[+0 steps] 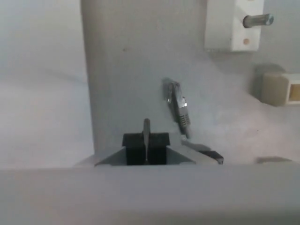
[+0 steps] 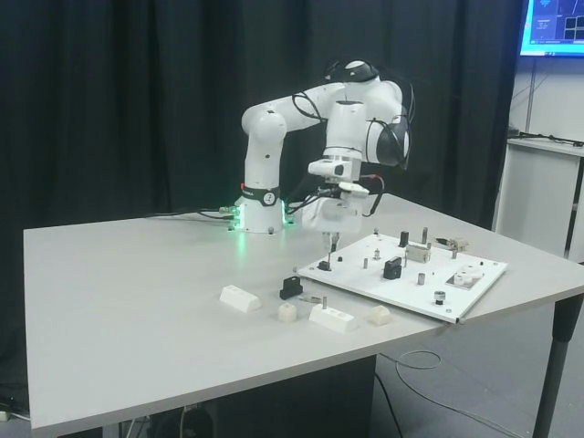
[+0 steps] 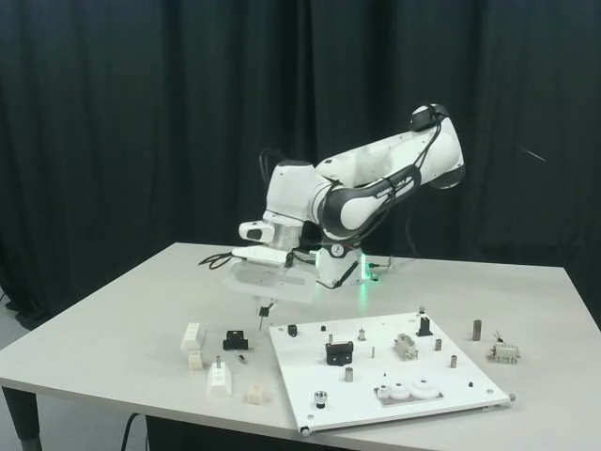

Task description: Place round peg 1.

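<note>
Above the near-left corner of the white board (image 3: 376, 376), the white arm (image 3: 376, 183) hangs its gripper (image 3: 266, 310) low over the grey desk (image 2: 137, 292). From both room views the black fingers (image 1: 145, 147) appear clamped together on a thin grey peg (image 1: 146, 129), which points downward with its tip just clear of the board's edge. This looks like the carry stage: the peg is held upright, presumably so that it can be lowered straight into a hole in the board.

On the desk beside the board lie loose parts: a white block with a metal pin (image 1: 234, 26), a small black clip (image 2: 290, 288), a grey cable plug (image 1: 179, 107) and several pale blocks (image 2: 241, 298). They seem to be set off the board as a stock of pieces waiting to be fitted.

The wrist view is half blocked by the gripper's own grey body, so the peg shows only as a short stub between the fingers. Which hole is meant for this peg cannot be made out; the board's holes are too small to tell apart. Whether the peg's tip touches anything is also unclear.
</note>
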You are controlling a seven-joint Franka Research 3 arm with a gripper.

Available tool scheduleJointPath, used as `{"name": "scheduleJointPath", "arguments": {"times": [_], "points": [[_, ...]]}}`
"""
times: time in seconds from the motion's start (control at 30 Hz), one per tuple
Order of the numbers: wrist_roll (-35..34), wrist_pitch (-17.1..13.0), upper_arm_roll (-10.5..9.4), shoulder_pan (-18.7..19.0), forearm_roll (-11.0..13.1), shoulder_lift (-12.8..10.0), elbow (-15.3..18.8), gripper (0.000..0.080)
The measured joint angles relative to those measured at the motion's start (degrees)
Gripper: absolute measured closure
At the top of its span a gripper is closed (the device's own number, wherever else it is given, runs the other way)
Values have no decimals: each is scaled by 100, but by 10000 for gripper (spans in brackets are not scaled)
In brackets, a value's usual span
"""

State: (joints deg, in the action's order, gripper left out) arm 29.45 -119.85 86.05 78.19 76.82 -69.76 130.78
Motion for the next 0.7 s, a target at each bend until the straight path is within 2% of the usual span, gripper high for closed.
{"name": "scheduleJointPath", "arguments": {"times": [0.27, 0.57, 0.7], "points": [[79, 395, -172, -567, 2, -53, -402, 788], [79, 930, -319, -1140, 11, -271, -897, 788], [79, 1076, -389, -1322, 11, -327, -1063, 788]]}}
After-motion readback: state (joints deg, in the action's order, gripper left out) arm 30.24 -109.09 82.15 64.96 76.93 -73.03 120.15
